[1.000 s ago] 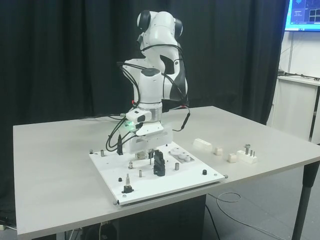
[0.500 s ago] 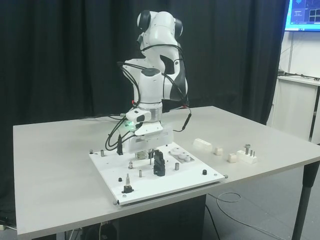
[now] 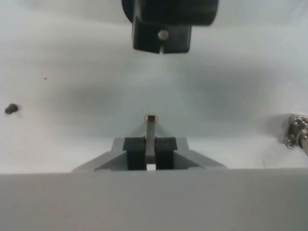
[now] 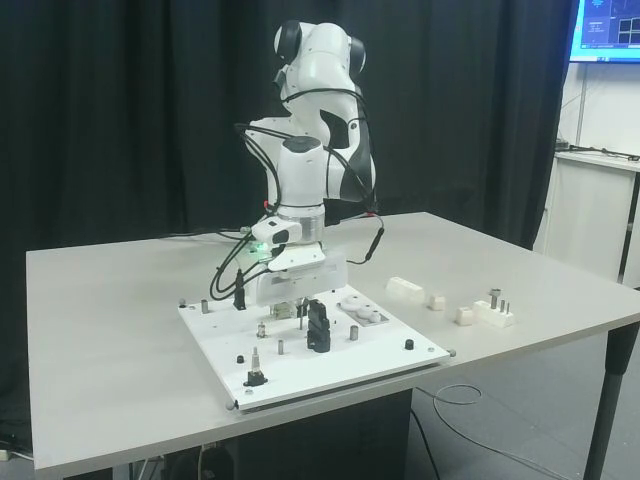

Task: Insert square peg 1.

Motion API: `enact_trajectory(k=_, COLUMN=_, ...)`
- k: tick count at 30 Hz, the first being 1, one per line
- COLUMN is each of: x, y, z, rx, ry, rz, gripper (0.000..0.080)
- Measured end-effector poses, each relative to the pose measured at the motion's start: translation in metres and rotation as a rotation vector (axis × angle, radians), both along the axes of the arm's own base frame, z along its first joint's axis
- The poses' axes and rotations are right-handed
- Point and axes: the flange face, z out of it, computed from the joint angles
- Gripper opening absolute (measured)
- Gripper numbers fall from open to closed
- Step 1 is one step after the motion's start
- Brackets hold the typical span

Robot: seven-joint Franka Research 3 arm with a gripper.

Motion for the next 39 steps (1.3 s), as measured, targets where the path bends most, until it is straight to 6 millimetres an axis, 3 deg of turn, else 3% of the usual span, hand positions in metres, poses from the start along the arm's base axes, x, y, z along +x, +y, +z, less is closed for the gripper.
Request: enact_trajectory(k=39, x=-0.0003, y=0.0028, z=-0.0019, rx=-0.016, ry=-0.019, rz=0.040, gripper=0.0035)
